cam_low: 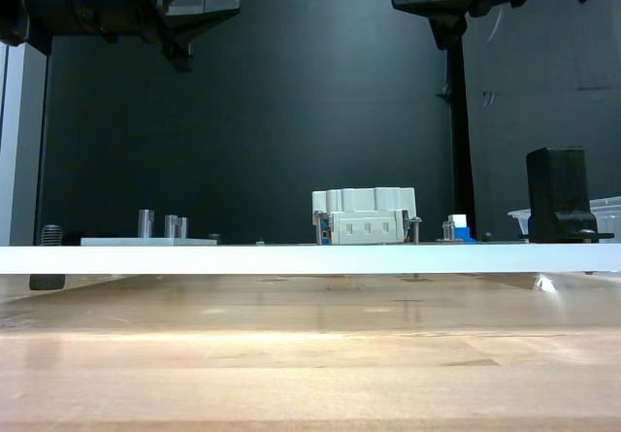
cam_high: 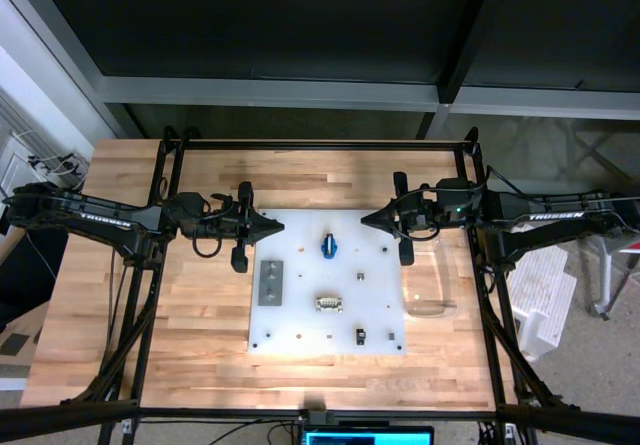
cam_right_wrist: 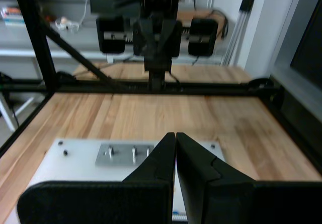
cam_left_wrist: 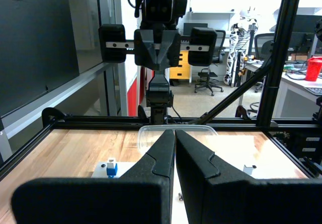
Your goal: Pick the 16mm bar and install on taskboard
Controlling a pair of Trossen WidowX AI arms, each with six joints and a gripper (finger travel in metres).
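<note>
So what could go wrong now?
The left end effector and right end effector hover shut above the far side of the taskboard, tips facing: moving together, they might bump. The 16mm bar is too small to spot, so a grab could miss. A low arm might clip the blue knob.

Taskboard (cam_high: 295, 300) sits mid-table (cam_high: 120, 295). On it, the block (cam_high: 271, 282) is near the left edge and the knob (cam_high: 329, 245) is behind and right of the block, toward the far edge. Connector (cam_high: 329, 306) is right of the block, in front of the knob. Small fitting (cam_high: 360, 337) is at the near edge, right of the connector. Tray (cam_high: 430, 313) is on the table just beside the board's right edge. Left gripper (cam_high: 280, 227) hangs high over the far-left corner and right gripper (cam_high: 364, 219) over the far edge further right. Tips face each other, apart.
</note>
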